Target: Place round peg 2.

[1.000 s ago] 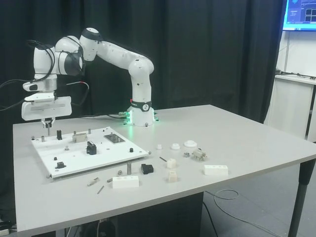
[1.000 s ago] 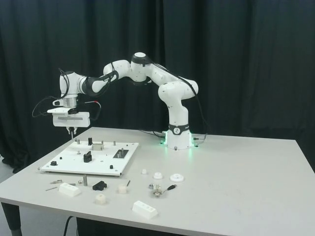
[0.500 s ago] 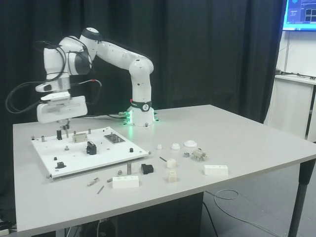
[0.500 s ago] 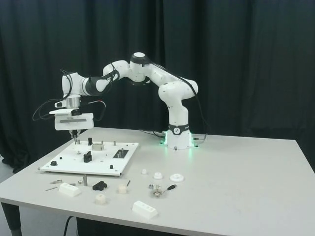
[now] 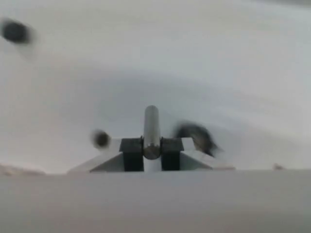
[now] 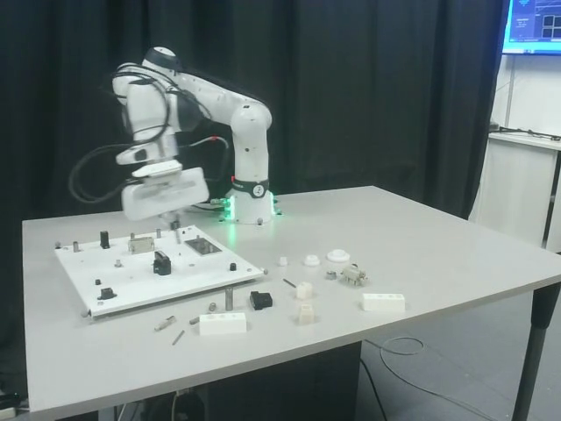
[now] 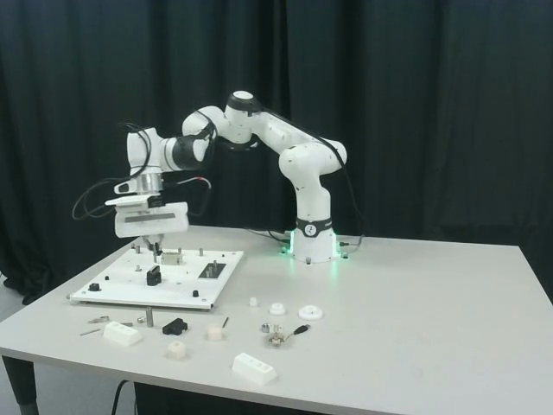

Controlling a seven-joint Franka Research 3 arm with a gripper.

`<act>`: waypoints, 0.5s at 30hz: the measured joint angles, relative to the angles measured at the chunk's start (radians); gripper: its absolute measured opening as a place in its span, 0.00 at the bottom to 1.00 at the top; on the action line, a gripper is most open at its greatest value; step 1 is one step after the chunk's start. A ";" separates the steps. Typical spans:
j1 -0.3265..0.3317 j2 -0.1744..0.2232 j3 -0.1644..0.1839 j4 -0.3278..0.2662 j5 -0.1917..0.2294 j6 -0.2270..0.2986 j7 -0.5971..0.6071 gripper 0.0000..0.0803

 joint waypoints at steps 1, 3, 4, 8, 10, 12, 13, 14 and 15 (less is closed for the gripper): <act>0.007 0.000 0.003 -0.012 0.000 0.006 0.017 0.09; 0.021 0.000 0.007 -0.036 0.000 0.016 0.048 0.09; 0.028 0.000 0.009 -0.046 0.000 0.020 0.063 0.09; 0.066 0.001 0.009 -0.086 -0.003 0.044 0.130 0.09; 0.086 0.002 0.010 -0.103 -0.009 0.051 0.163 0.09; 0.107 0.002 0.009 -0.118 -0.017 0.055 0.200 0.09; 0.119 0.002 0.009 -0.126 -0.021 0.057 0.219 0.09; 0.130 0.002 0.009 -0.133 -0.025 0.059 0.237 0.09; 0.141 0.002 0.009 -0.140 -0.030 0.061 0.255 0.09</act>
